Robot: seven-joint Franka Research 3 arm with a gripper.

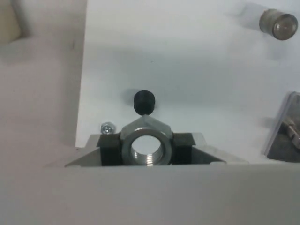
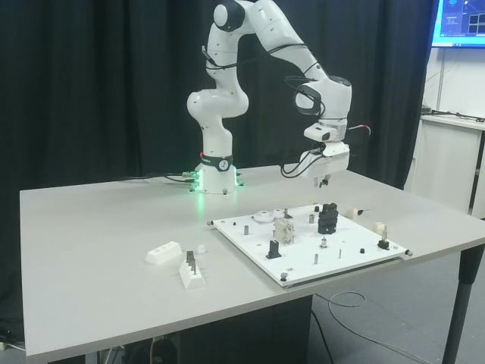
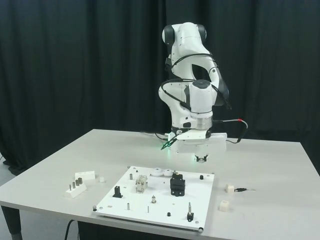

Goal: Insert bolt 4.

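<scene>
The tool (image 2: 324, 180) hangs above the far edge of the white assembly board (image 2: 303, 262), clear of every part on it. In the wrist view its fingers (image 1: 108, 149) are pinching a grey hex-headed threaded piece (image 1: 145, 146), seen end-on with its bore facing the camera; whether this is bolt 4 cannot be told.

Directly below the tool, in the wrist view, a small black peg (image 1: 144, 102) stands on the board, just at 12 o'clock of the held piece. A small screw head (image 1: 108, 127) sits near the board's edge at 9 o'clock of the held piece. A grey cylindrical stud (image 1: 278, 24) stands well apart at 2 o'clock.

On the tabletop (image 3: 270, 165), a white holder with 3 upright pins (image 3: 75, 188) lies well apart from the board, at 9 o'clock in the second room view.
</scene>
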